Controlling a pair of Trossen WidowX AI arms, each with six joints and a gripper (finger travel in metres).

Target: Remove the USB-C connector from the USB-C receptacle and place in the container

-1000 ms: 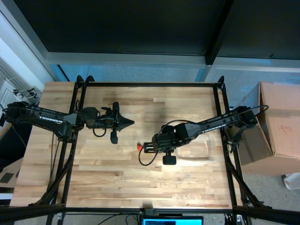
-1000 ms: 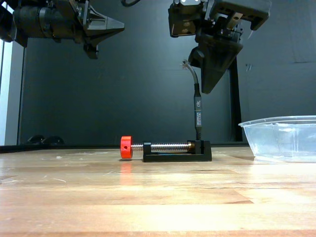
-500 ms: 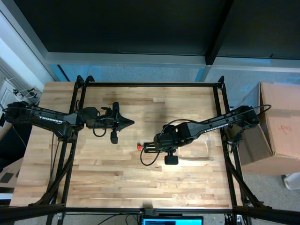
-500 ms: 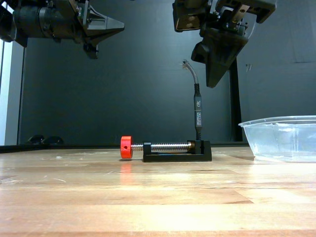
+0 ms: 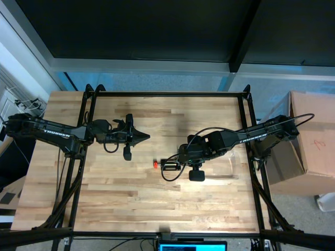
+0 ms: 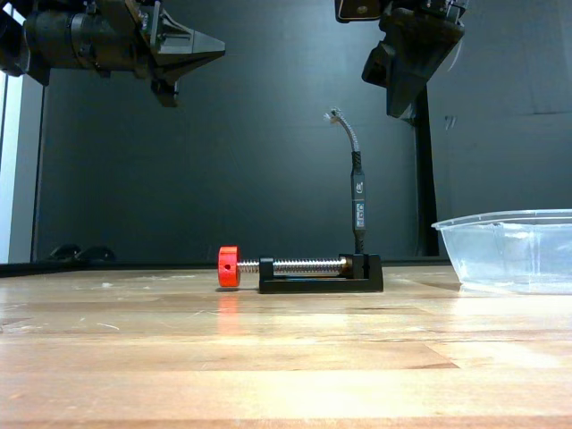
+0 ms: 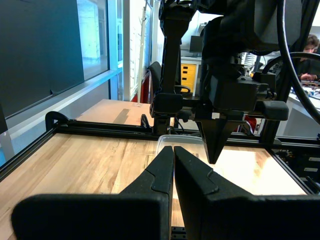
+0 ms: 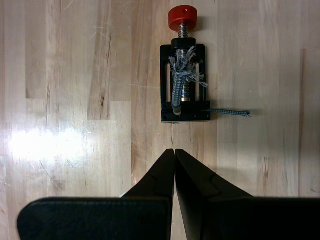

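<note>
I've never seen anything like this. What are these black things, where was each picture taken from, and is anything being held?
These are two robot arms over a wooden table. One picture looks down from above, one looks level along the table top, and two come from cameras on the arms. The left gripper hangs high on the left, shut and empty. The right gripper hangs above the USB-C connector, slightly toward the clear plastic container, also shut and empty. The connector stands upright, plugged into the USB-C receptacle in a small black clamp with a red knob. The container sits apart from the clamp.
</note>
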